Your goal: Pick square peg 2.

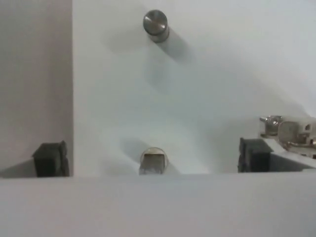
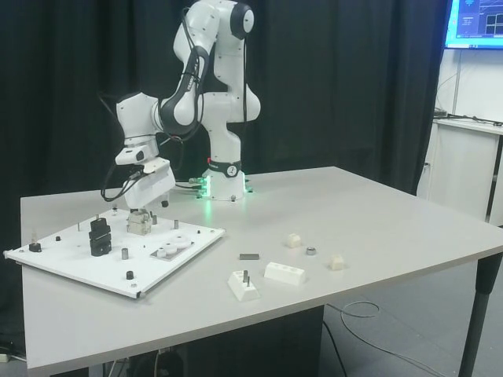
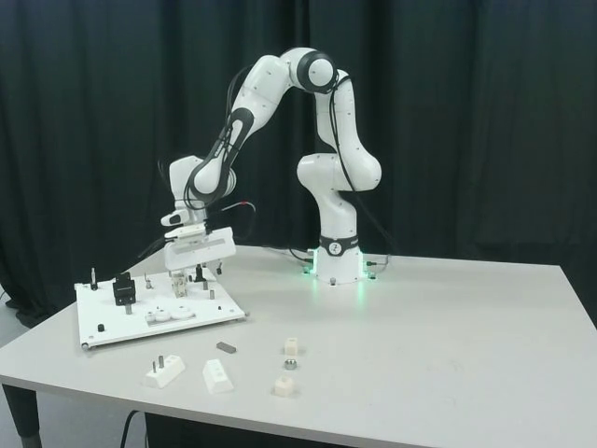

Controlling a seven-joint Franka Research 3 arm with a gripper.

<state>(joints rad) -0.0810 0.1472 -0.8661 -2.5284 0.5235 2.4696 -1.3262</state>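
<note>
Small white blocks (image 2: 293, 239): seen nearest in the first room view, lying loose on the grey surface (image 2: 377, 212) with two white holders (image 2: 284, 272), well apart from the arm.

White board (image 2: 78, 263): laid on the left part of the surface; black parts, short pins and white round discs are carried on it.

Square peg 2 (image 1: 153, 161): taken to be the short metal peg with a square top standing upright on the white board; in the wrist view it is seen between the two black fingertips.

Pincer (image 1: 153, 159): spread, with one black fingertip on each side of the peg and both apart from it; nothing is held.

Key relation: the peg lies directly under the pincer, its long axis upright, so a straight descent and then a closing seems to be required. This is a judgement only.

Round metal pin (image 1: 156, 24): standing further on the board, well apart from the peg.

Difference of views: the peg between the fingertips is shown only by the wrist view; in both room views it is hidden under the white hand (image 3: 198, 247), but the low pose over the board is shown there.
</note>
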